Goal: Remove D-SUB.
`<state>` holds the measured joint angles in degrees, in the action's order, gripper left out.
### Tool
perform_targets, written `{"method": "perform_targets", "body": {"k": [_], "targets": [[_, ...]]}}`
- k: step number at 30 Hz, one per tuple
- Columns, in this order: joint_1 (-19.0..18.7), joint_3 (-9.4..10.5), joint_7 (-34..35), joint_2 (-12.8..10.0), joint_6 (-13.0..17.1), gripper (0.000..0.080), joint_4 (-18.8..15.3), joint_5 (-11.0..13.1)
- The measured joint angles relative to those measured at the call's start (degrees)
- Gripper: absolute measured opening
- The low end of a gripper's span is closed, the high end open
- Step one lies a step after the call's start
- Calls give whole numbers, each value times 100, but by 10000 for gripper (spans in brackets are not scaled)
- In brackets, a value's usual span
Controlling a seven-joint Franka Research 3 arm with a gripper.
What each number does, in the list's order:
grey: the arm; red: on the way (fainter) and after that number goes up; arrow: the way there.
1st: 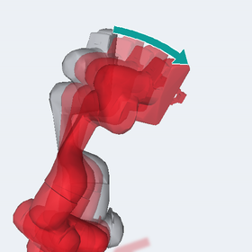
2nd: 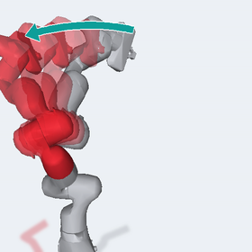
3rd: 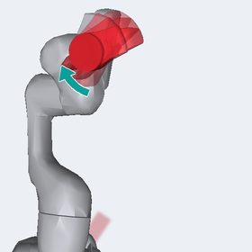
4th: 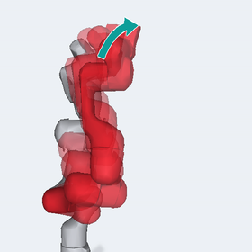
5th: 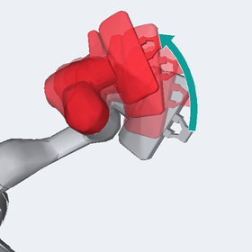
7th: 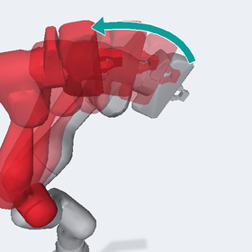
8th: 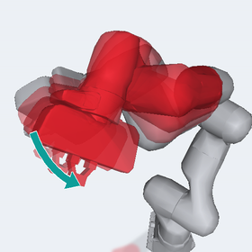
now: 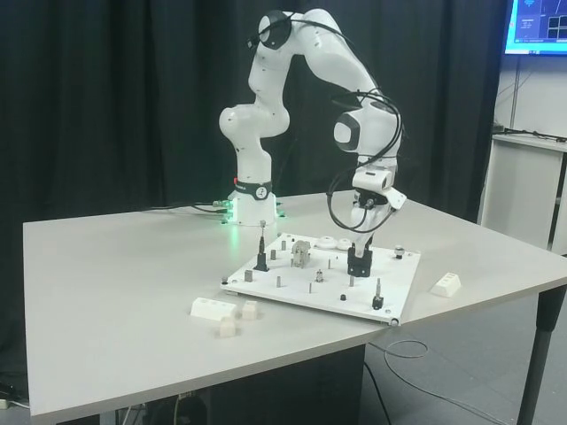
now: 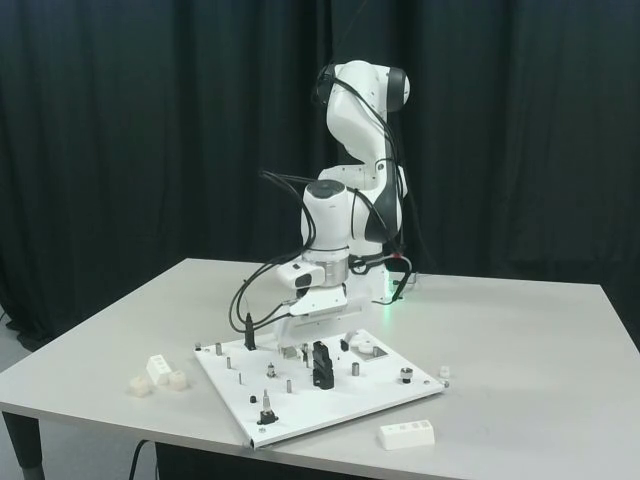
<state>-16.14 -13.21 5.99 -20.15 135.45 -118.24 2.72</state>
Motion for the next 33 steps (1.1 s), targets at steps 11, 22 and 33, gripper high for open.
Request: {"method": "perform_targets", "body": {"k": [11, 22, 33], "targets": [[0, -6, 0, -36, 7, 800, 1, 0], [4, -17, 0, -38, 0, 546, 1, 0], [2, -11, 0, -37, -73, 222, 31, 0]]}}
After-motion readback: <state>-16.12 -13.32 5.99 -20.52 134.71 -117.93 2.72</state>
